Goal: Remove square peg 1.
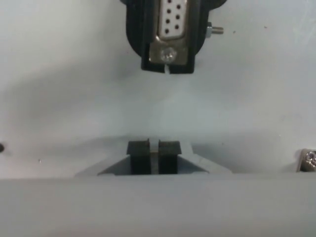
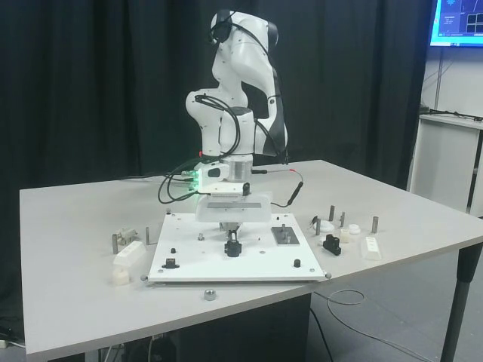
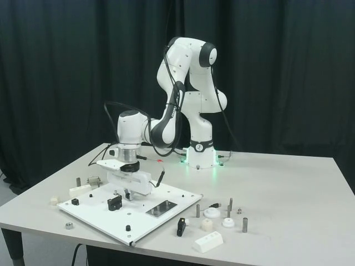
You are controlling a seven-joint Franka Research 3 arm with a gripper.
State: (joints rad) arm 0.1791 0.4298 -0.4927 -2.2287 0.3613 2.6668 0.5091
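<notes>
In the wrist view my gripper (image 1: 154, 158) has its two black fingers (image 1: 138, 157) drawn close, with a narrow grey strip between them that looks like the square peg (image 1: 154, 164). They hang a little above the white board (image 1: 74, 98), near a black block with a white pin connector (image 1: 170, 34). From the first room view the gripper (image 2: 230, 228) hovers over the board (image 2: 249, 268) just behind that black block (image 2: 232, 247). The second room view has the gripper (image 3: 128, 193) over the board's (image 3: 166, 194) middle, and the peg is hidden there.
A grey metal plate (image 2: 284, 235) lies on the board beside the gripper. Upright pegs (image 2: 330, 212), white parts (image 2: 371, 246) and a black piece (image 2: 330, 243) sit on the table off one end of the board. Off the other end stand more pegs (image 2: 115, 242) and a white block (image 2: 128, 255).
</notes>
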